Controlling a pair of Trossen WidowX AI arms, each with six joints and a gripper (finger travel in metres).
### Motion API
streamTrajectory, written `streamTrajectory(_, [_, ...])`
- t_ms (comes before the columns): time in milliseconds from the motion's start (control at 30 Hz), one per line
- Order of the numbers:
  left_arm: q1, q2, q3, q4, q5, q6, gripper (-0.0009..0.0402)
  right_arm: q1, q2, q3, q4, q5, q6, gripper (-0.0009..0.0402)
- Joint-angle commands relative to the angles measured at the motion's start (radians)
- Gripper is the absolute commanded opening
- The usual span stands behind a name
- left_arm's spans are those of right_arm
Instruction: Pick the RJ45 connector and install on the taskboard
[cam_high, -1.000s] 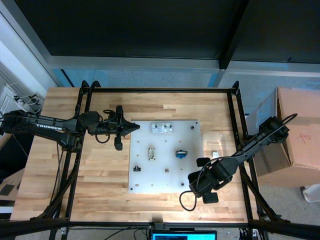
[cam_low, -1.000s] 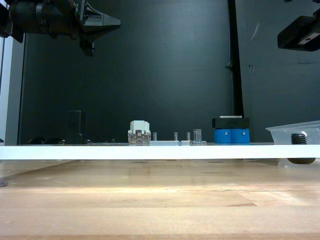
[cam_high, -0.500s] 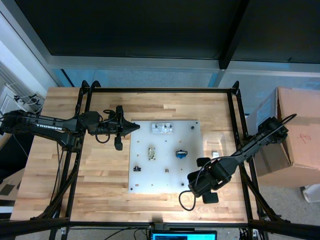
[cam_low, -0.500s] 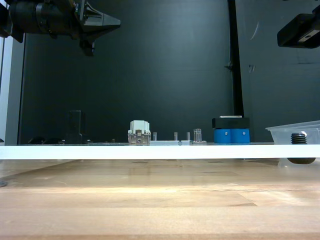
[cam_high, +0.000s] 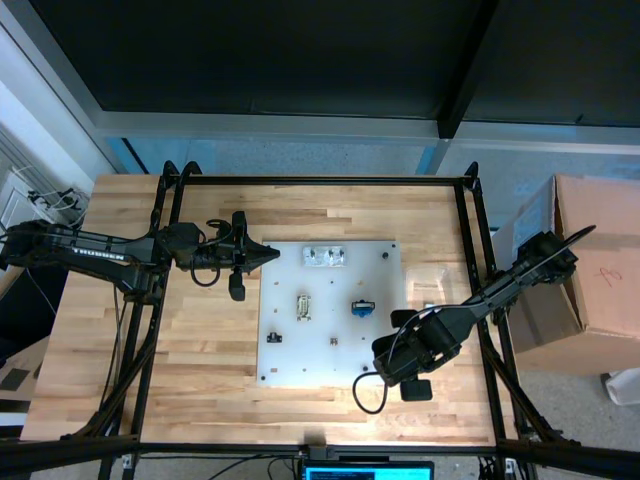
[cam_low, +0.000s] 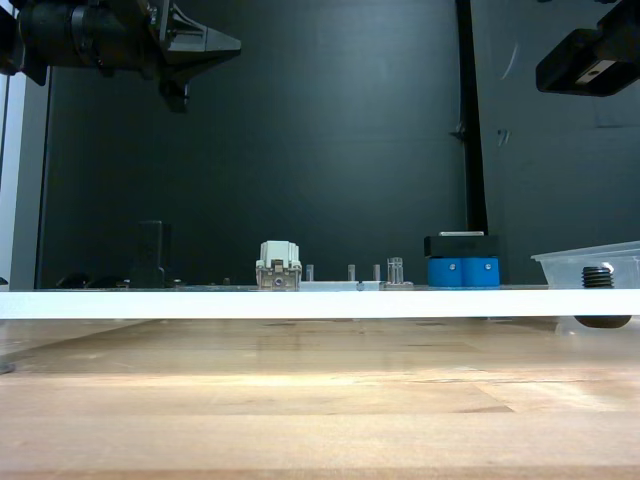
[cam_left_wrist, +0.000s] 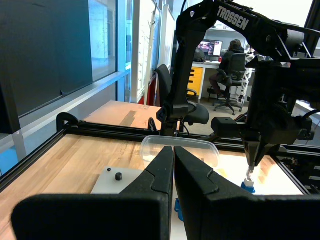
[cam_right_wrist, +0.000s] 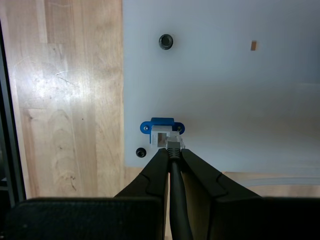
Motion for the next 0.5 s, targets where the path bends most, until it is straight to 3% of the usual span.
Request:
streamTrajectory(33, [0.0,0.0,0.0,0.0,0.0,0.0,0.0,0.001,-0.002,0.002,0.002,-0.002,-0.001,0.0])
streamTrajectory(500, [0.0,0.0,0.0,0.0,0.0,0.0,0.0,0.0,-0.014,-0.033,0.027,-0.012,0.0,0.0])
